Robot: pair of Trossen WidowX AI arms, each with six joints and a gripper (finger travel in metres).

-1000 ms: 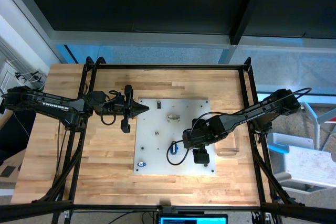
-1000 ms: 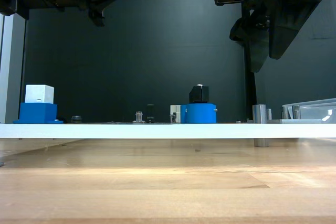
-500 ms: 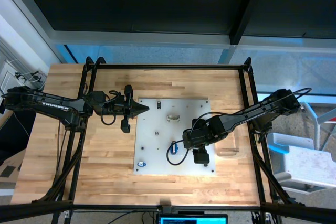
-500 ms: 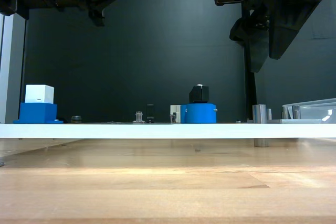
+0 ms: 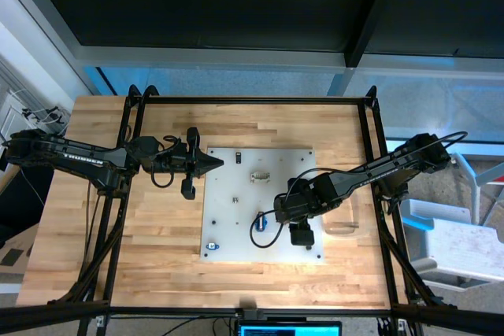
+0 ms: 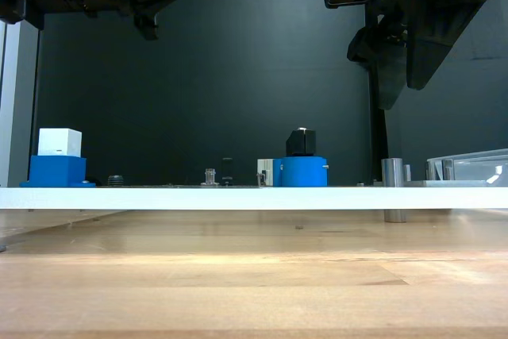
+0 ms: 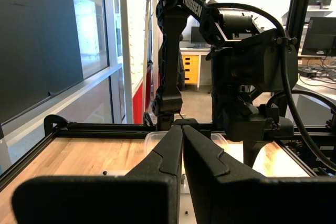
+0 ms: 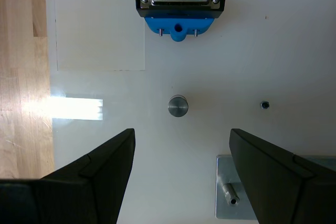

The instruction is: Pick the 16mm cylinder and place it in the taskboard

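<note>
Unmoved: left, right jaws over table (image 5: 157,257)

Your left claw (image 7: 182,129), fingers pressed together, points level across the wooden bench (image 7: 79,157) toward the right arm (image 7: 247,72), whose black wrist hangs down beyond the fingertips, with windows (image 7: 89,30) behind.

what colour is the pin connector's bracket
Blue bracket, clearest in right wrist view. Right claw open over taskboard; left claw shut over its edge.
</note>
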